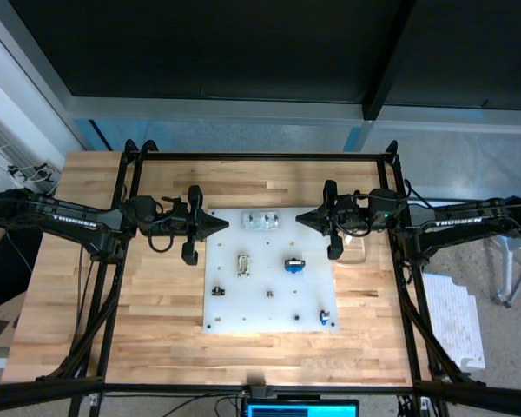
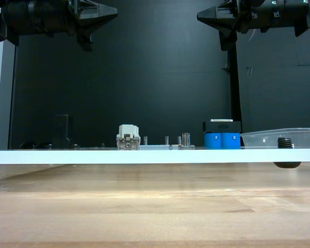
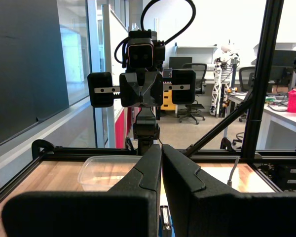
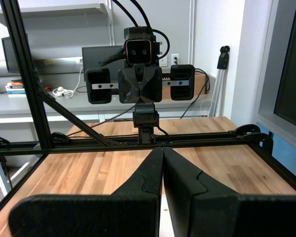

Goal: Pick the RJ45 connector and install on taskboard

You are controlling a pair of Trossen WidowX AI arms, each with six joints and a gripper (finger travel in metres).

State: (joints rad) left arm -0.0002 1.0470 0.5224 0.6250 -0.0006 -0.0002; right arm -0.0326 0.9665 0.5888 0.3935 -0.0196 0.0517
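Both arms high, left gripper [image 1: 224, 224] and right gripper [image 1: 300, 220] pinched shut, tips facing across the white perforated square taskboard [image 1: 243, 304] below. RJ45 connector? Can't pick it out. If it's in the small clear plastic tray [image 1: 359, 252], that's just below the right gripper, the nearer arm.

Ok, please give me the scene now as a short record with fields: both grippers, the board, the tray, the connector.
left gripper: shut, empty, high above, near board's far left corner
right gripper: shut, empty, high above, near board's far right part
board: white, lies flat, below both grippers
tray: clear, beside board's right edge
RJ45 connector: not held; cannot tell where it lies
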